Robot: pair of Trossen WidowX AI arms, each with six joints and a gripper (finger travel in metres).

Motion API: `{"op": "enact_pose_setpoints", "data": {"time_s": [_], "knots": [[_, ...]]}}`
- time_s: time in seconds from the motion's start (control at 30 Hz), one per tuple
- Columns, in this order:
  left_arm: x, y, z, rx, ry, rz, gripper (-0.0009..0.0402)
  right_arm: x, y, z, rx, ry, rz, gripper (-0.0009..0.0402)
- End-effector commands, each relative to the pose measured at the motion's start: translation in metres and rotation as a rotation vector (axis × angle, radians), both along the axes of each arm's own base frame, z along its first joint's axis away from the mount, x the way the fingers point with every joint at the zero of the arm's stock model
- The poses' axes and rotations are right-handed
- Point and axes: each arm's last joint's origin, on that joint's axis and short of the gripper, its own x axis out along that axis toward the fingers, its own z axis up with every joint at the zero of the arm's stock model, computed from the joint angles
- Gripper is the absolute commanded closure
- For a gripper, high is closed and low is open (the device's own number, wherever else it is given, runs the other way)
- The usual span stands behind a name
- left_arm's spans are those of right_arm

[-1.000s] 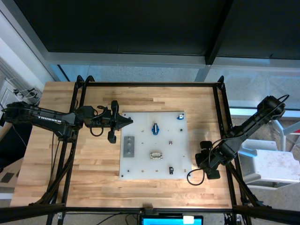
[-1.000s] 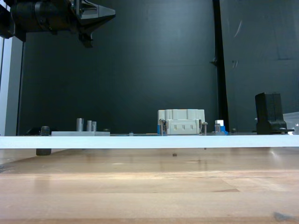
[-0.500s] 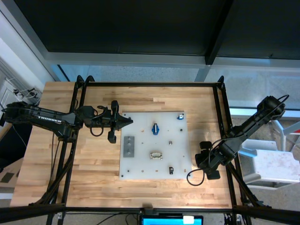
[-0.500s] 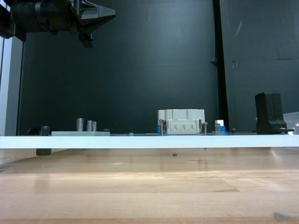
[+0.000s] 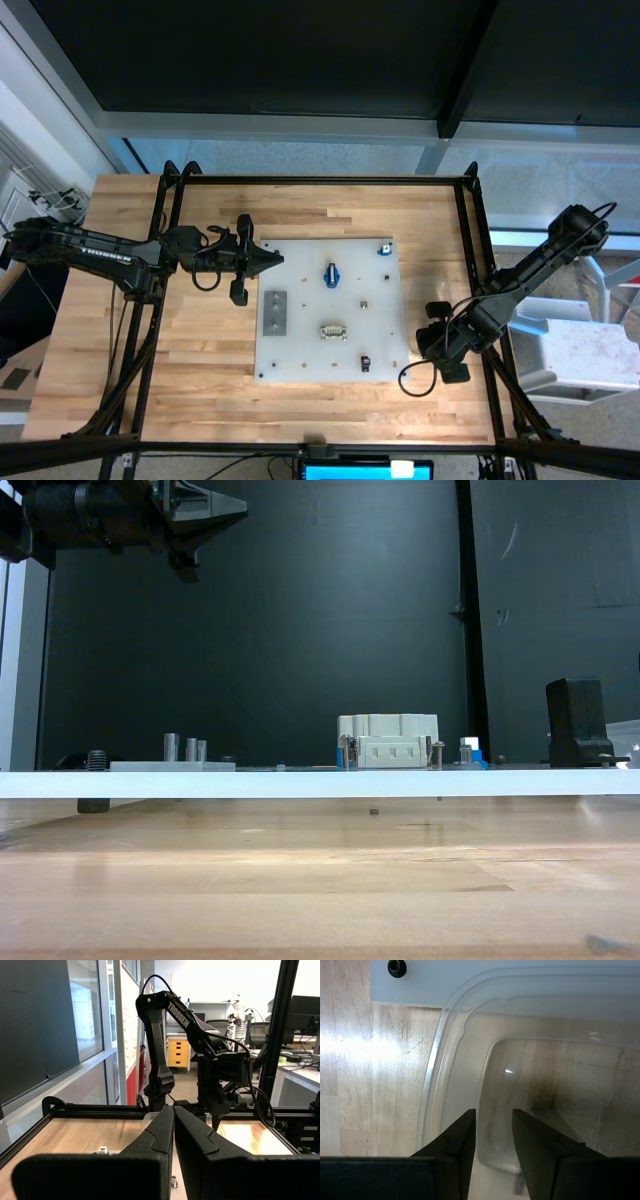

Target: Pick the 16mm bar and place in it's hole on the taskboard

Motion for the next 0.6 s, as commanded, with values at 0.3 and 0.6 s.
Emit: {"op": "enact_pose_setpoints", "data": {"time_s": [0.3,0.6], "knots": [[0.0,0.0,0.0,0.0,0.0,0.0,0.0393,0.0,0.0,0.001,0.0,-0.005,0.001,0.0327],[0.0,0.0,0.0,0.0,0.0,0.0,0.0393,0.002,0.002,0.022,0.007,-0.011,0.007,0.0317]]}}
